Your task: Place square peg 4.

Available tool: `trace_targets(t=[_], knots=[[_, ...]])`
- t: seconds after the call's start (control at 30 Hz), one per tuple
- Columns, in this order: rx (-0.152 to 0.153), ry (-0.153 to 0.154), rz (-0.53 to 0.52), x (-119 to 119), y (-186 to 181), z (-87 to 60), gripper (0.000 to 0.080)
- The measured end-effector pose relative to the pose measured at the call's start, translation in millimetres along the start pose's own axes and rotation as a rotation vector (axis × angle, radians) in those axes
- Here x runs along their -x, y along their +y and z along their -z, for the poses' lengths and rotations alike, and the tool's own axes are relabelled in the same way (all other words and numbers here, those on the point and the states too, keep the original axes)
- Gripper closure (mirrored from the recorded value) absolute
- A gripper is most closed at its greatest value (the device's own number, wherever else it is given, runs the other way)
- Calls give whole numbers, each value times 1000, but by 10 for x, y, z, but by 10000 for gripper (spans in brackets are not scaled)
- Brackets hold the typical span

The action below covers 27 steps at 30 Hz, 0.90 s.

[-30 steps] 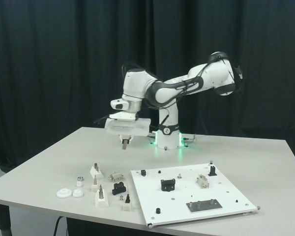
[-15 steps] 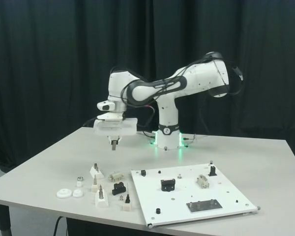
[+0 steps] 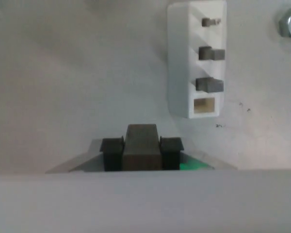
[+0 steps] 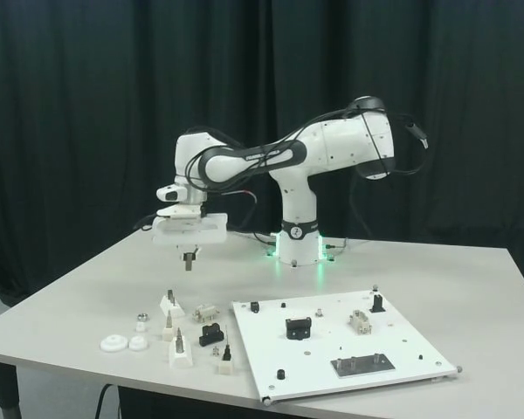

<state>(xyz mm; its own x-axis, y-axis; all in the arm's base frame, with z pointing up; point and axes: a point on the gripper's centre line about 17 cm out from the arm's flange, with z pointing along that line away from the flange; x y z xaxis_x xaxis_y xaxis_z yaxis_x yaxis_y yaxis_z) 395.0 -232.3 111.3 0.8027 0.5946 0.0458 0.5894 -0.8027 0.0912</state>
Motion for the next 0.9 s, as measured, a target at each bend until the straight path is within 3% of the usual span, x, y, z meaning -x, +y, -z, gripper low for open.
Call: trace_targets(t=[0.4,0.9], knots=[[-9,22,4,85,144,-179,648],[-9,19,20,109,372,-302,648]])
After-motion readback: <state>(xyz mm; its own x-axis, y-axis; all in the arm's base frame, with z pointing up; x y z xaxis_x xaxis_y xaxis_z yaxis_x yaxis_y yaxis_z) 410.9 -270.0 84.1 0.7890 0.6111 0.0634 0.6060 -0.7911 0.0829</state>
